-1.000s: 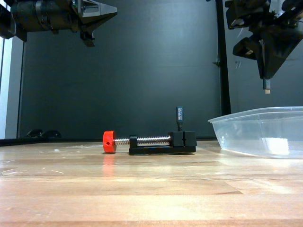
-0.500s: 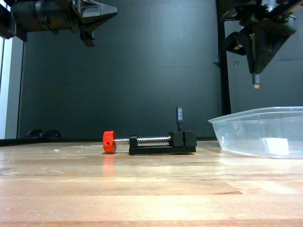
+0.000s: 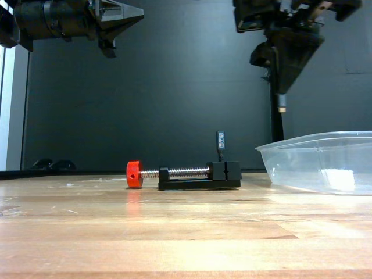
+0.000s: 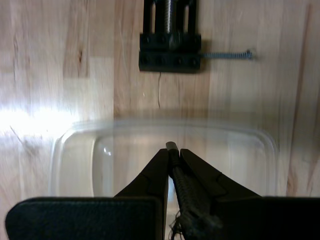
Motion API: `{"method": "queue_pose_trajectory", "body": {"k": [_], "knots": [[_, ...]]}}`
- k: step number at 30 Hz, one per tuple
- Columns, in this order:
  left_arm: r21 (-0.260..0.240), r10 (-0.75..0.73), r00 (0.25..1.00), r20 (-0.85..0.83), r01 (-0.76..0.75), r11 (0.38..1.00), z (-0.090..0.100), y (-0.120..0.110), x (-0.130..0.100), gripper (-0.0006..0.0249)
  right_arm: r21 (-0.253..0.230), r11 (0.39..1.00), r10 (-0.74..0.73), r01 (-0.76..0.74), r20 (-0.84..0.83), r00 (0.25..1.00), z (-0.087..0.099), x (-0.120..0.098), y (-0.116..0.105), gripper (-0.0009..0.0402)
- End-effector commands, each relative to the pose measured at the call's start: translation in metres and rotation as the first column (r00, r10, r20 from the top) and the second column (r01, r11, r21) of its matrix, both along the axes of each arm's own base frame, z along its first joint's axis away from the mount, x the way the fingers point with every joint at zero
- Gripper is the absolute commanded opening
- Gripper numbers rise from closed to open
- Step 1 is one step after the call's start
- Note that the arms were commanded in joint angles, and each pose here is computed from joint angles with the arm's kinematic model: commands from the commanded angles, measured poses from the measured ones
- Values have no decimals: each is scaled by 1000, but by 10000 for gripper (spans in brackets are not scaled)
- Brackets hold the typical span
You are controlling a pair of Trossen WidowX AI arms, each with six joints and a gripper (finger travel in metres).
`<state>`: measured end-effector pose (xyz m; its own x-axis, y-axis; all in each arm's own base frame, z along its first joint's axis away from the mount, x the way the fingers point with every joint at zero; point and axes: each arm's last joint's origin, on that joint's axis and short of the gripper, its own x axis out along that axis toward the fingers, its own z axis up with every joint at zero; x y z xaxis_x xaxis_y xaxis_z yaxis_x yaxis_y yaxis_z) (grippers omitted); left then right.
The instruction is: Pick the usb-c connector and install on the hub
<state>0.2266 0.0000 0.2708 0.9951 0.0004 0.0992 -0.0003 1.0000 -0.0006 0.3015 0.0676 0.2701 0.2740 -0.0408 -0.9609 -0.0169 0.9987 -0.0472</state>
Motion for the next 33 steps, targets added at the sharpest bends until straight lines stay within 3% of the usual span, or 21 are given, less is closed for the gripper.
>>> {"method": "queue_pose_trajectory", "body": {"k": [1,12,21,33], "knots": [[0,0,1000,0,0,1000,0,0,0,0,0,1000,-15,15,-1,1000,-1,11,0,0],[0,0,1000,0,0,1000,0,0,0,0,5,999,-46,46,1,999,-9,47,3,0],[0,0,1000,0,0,1000,0,0,0,0,3,998,-67,67,-17,998,-23,57,1,0],[0,0,1000,0,0,1000,0,0,0,0,13,996,-84,84,20,996,-23,62,-5,0]]}}
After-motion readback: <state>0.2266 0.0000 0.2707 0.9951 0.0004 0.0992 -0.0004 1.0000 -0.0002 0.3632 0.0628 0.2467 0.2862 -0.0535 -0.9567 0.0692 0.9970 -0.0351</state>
